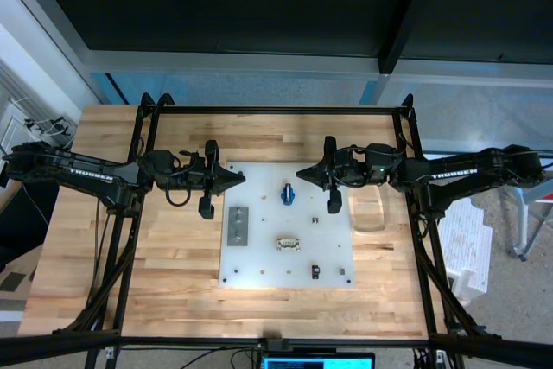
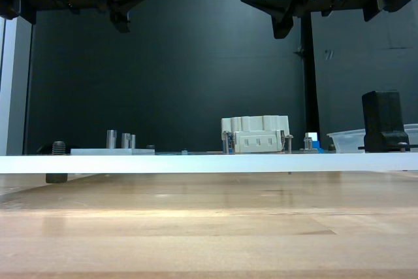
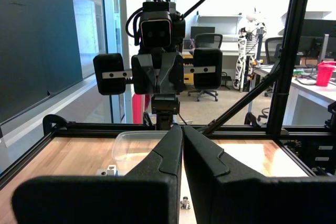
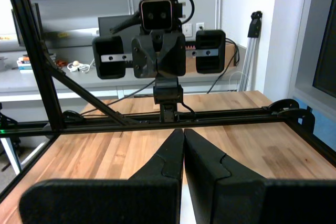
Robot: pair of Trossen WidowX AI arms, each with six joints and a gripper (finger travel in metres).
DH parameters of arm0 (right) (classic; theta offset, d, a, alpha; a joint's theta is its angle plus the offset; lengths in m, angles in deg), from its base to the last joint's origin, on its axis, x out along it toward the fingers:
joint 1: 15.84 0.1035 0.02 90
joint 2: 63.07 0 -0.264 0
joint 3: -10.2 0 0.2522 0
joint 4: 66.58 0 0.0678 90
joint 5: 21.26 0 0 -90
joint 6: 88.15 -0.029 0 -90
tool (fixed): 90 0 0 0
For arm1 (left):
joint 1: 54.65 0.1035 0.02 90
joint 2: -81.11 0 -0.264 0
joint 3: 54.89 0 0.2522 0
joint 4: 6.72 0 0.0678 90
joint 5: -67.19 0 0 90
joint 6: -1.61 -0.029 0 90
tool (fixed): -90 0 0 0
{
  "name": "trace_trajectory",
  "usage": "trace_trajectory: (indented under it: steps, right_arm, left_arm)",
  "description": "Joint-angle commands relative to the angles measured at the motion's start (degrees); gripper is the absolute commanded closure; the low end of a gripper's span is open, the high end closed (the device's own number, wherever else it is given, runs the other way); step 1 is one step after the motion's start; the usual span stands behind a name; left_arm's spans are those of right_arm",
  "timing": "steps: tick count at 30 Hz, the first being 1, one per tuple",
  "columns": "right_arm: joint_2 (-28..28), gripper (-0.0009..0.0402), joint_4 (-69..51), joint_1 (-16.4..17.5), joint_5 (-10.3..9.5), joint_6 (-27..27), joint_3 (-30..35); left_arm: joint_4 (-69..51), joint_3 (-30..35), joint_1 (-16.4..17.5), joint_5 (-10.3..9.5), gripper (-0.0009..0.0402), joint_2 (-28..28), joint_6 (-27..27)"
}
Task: Pick the 16mm bar and install on taskboard
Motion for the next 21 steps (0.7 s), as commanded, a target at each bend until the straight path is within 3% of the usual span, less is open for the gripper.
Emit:
trace_trajectory:
  steps: [1,21]
  right_arm:
    - [0.17,0.0393,-0.39,0.11,0.04,0.07,0.04]
    - [2.10,0.0393,-1.84,0.26,0.11,0.11,0.61]
  left_arm:
    - [0.00,0.02,0.02,0.00,0.0393,0.00,-0.02]
    - [0.00,0.02,0.02,0.00,0.0393,0.00,-0.02]
